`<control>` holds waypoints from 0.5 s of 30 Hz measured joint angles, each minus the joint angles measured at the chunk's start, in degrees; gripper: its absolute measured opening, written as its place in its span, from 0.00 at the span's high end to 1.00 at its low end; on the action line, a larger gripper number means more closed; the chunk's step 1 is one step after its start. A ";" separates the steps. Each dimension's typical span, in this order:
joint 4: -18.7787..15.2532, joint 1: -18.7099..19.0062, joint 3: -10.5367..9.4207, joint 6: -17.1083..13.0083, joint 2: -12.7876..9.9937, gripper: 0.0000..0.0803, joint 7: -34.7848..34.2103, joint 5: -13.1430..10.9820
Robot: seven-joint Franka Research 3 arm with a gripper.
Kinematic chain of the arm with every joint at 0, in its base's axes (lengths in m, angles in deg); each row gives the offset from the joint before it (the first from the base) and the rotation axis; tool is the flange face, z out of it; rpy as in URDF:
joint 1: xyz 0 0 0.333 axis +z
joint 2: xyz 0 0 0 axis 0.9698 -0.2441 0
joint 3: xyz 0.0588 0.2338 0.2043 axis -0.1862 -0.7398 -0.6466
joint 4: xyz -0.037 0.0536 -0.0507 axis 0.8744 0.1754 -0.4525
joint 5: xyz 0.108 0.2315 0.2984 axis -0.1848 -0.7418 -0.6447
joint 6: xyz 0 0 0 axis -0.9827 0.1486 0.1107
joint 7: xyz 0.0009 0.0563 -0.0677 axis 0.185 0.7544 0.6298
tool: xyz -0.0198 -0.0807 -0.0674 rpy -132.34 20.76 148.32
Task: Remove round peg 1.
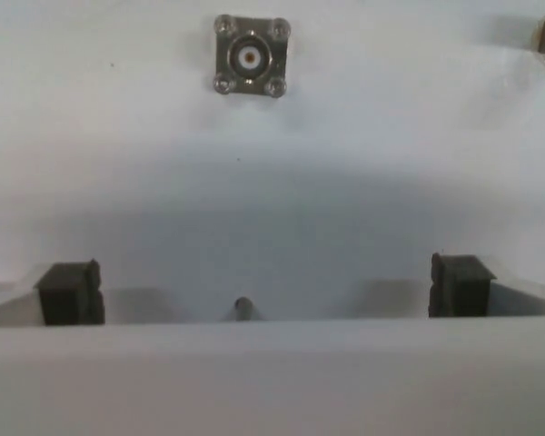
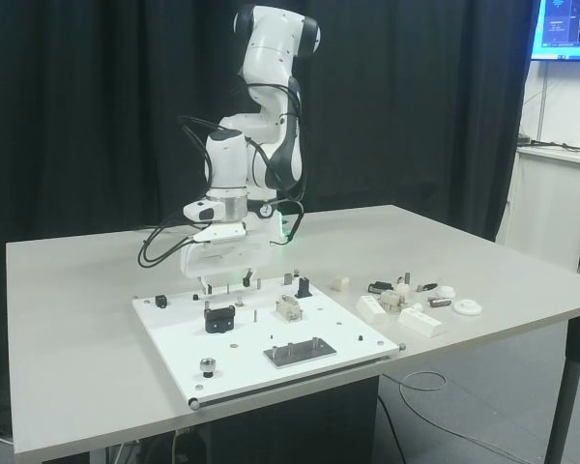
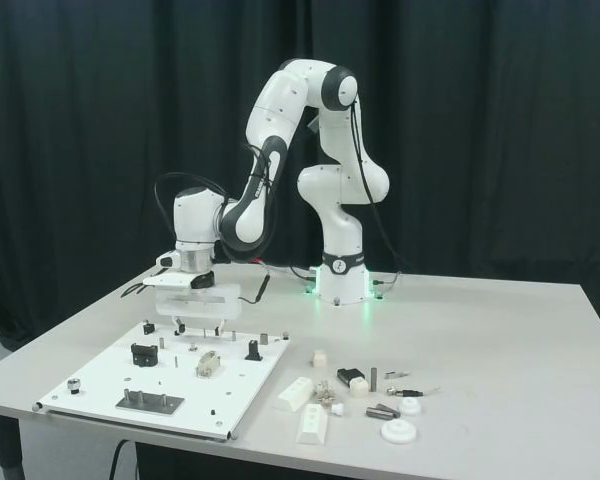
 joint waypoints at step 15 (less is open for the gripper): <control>0.05 0.00 0.00 0.05 0.38 0.00 0.00 0.00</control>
